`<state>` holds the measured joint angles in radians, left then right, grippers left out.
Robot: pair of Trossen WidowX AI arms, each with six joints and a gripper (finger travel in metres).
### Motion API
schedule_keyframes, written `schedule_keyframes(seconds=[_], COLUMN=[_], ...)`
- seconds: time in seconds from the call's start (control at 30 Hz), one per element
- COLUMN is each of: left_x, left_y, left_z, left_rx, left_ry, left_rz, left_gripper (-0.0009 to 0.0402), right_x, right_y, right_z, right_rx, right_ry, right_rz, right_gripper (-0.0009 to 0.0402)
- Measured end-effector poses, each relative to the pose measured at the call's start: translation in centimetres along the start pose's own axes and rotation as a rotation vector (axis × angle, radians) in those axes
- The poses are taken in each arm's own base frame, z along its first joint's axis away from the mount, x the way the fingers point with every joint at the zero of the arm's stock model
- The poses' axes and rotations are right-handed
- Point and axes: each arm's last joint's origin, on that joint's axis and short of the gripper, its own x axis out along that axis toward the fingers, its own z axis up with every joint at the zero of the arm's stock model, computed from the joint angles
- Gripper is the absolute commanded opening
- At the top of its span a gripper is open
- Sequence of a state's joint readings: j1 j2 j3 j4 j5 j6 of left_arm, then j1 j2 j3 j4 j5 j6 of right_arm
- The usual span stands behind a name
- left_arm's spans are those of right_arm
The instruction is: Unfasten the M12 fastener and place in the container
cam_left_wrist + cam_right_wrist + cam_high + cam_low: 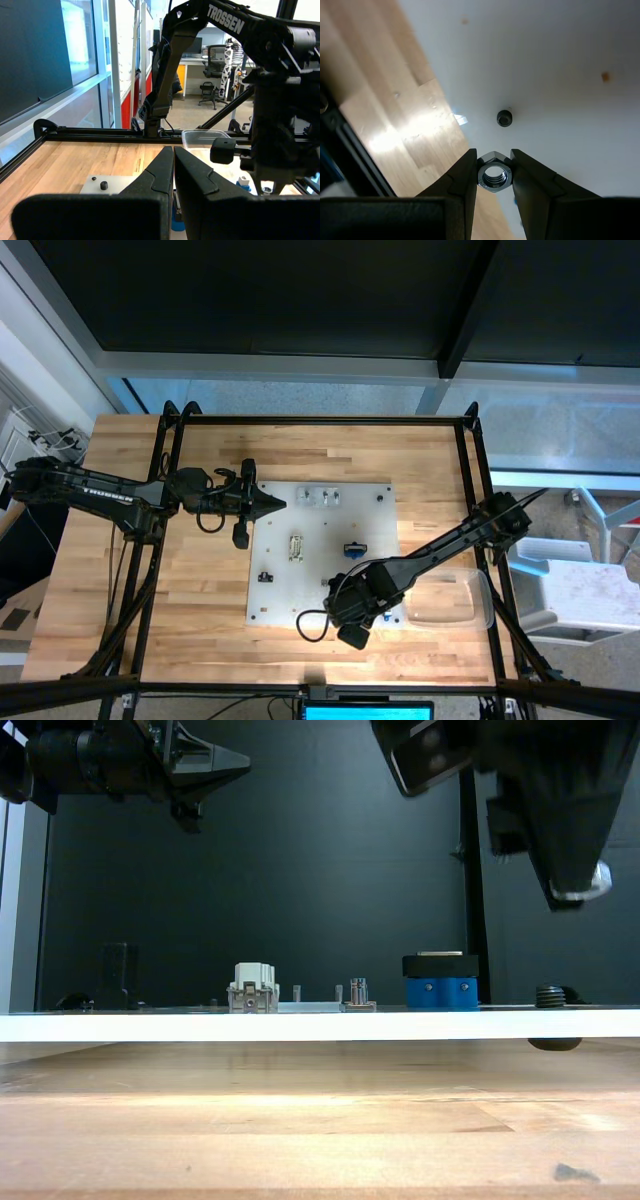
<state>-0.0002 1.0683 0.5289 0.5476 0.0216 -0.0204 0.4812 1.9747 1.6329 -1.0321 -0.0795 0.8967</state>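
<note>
- One silver M12 nut (pixel 494 177) is pinched by its flats between the two fingertips of the right gripper (pixel 493 162), which is clamped on it.
- Its threaded bore faces straight at the right wrist camera, so the bore's axis runs along the fingers. In the low view the fingers point down, which puts that axis roughly upright.
- In the low view the nut (pixel 590 885) hangs in the air well above the white board (pixel 300 590), off its stud.
- The black stud (pixel 549 996) stands bare near the board's near right edge, with its ribs showing. In the right wrist view it (pixel 504 118) lies just beyond the nut, apart from it.
- On the bench (pixel 200 640), the clear container (pixel 480 590) sits just beside the board's right edge, near its near right corner.
- A blue connector (pixel 440 982) stands on the board, left of the stud.
- The left gripper (pixel 275 504) hovers over the board's far left corner, its fingers (pixel 157 172) pressed together on nothing.
</note>
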Motion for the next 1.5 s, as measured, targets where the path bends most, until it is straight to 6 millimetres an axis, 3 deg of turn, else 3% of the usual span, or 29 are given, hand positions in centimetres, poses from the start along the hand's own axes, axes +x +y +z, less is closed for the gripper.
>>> schedule_keyframes(seconds=[0.27, 0.57, 1.03, 1.5], left_x=[0.0, 0.0, 0.0, 0.0], left_y=[0.0, 0.0, 0.0, 0.0], left_z=[0.0, 0.0, 0.0, 0.0], left_rx=[0.000, 0.000, 0.000, 0.000], left_ry=[0.000, 0.000, 0.000, 0.000], left_rz=[0.000, 0.000, 0.000, 0.000], left_gripper=[0.0000, 0.0000, 0.0000, 0.0000], right_x=[-1.7, -2.9, -4.2, -3.7], right_y=[-0.2, -0.7, -4.3, -7.9], right_z=[-0.9, -1.8, -7.0, -11.6], right_rx=[-0.268, -0.308, -0.363, -0.430], right_ry=[-0.006, -0.020, -0.040, 0.001], right_rz=[0.010, 0.014, -0.059, -0.084], right_gripper=[0.0012, 0.0012, 0.0012, 0.0012])
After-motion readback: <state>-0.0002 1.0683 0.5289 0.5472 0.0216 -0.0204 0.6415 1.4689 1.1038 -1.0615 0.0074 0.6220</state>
